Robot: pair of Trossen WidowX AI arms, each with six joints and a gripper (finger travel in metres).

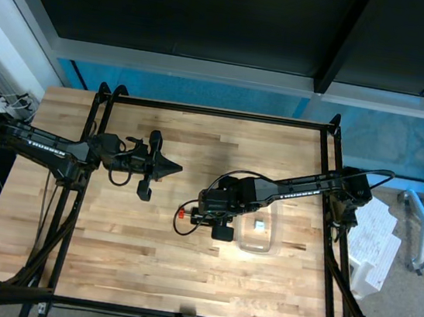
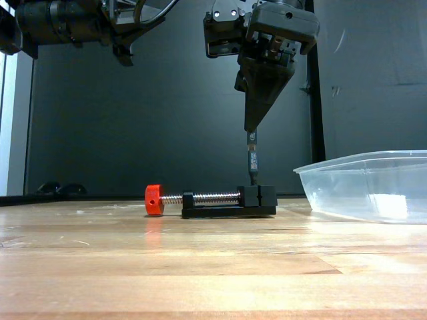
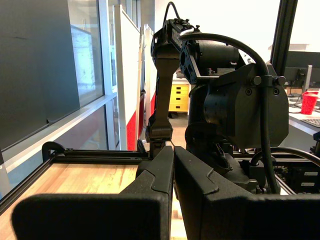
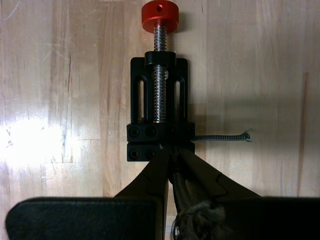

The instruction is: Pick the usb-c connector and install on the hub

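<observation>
1. High: 2 arms, 1 tub [image 1: 272, 249] w/ 1 white bit [image 1: 260, 225] inside, 1 red knob [image 1: 182, 214]. L gripper [image 1: 171, 169] is hanging over table [image 1: 143, 267] left of centre, wood lying open all round. R gripper [image 1: 208, 213] is sitting just right of knob, tub hemming it on the right.
2. Low: 1 connector [image 2: 253, 160] is hanging upright, R gripper pinching its top. Its lower end is reaching the right block of 1 vise [image 2: 227, 200]; seated or not, can't tell. Tub is standing near, not touching.
3. L wrist: L gripper's fingers [image 3: 155, 175] are pressing together, holding nothing; R arm [image 3: 235, 105] is looming ahead.
4. R wrist: 1 cable [image 4: 222, 137] is sticking out sideways from the block; bare wood is showing on both sides.
</observation>
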